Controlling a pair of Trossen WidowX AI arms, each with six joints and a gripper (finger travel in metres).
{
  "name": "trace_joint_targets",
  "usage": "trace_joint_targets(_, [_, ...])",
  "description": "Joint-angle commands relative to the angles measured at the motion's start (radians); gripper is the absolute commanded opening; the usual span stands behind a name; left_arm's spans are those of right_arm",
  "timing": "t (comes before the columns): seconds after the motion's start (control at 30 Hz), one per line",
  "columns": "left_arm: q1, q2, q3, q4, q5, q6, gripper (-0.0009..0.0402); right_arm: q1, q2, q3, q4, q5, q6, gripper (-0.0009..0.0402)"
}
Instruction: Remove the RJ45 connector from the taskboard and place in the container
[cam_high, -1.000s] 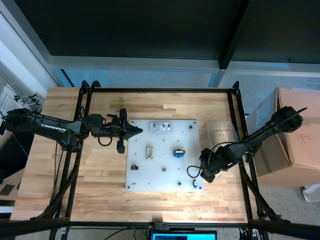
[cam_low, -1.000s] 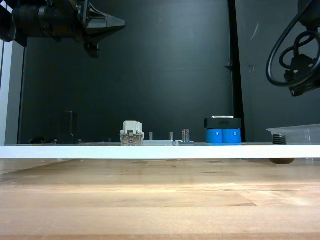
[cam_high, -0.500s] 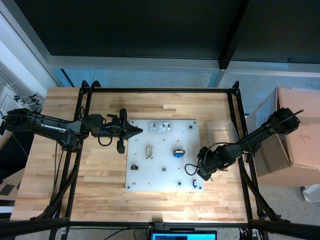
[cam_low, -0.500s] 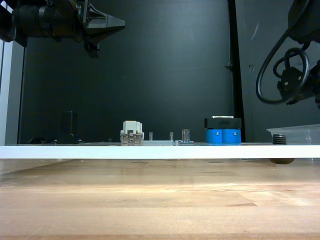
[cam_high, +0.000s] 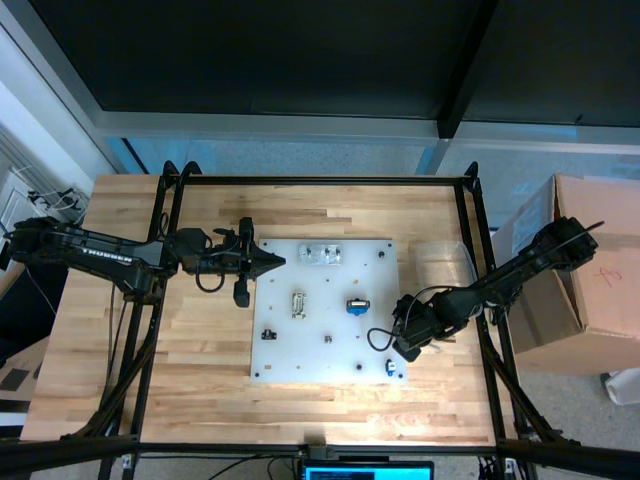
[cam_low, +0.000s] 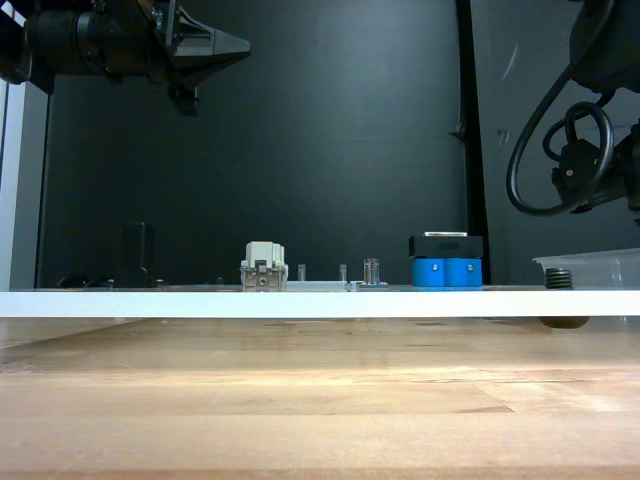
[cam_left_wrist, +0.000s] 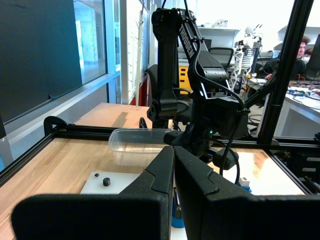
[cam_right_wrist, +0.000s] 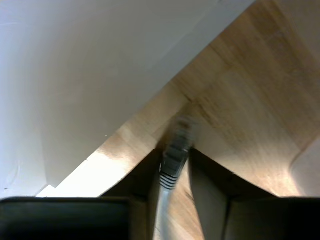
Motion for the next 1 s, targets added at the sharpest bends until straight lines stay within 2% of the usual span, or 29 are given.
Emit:
trace_joint_targets(0.03, [0.0, 0.0, 0.0, 0.0, 0.0, 0.0, 0.0, 0.001, -0.003, 0.002, 0.002, -0.006, -0.002, 0.0007])
trace_joint_targets(0.07, [0.0, 0.0, 0.0, 0.0, 0.0, 0.0, 0.0, 0.001, -0.008, 0.002, 0.002, -0.006, -0.002, -0.0004])
trace_joint_targets(0.2, [0.0, 0.0, 0.0, 0.0, 0.0, 0.0, 0.0, 0.0, -0.029, 0.018, -0.009, -0.005, -0.003, 0.001])
trace_joint_targets(0.4, [0.0, 0.0, 0.0, 0.0, 0.0, 0.0, 0.0, -0.005, -0.088, 0.083, -0.126, -0.004, -0.003, 0.0001])
trace_joint_targets(0.6, [0.0, 0.0, 0.0, 0.0, 0.0, 0.0, 0.0, -0.06, -0.182, 0.159, -0.262, 0.005, -0.003, 0.0])
trace_joint_targets(0.93, [0.0, 0.0, 0.0, 0.0, 0.0, 0.0, 0.0, -0.237, -0.338, 0.187, -0.494, 0.149, -0.032, 0.0])
trace_joint_targets(1.0, [0.0, 0.0, 0.0, 0.001, 0.0, 0.0, 0.0, -0.278, -0.359, 0.182, -0.553, 0.153, -0.038, 0.0001])
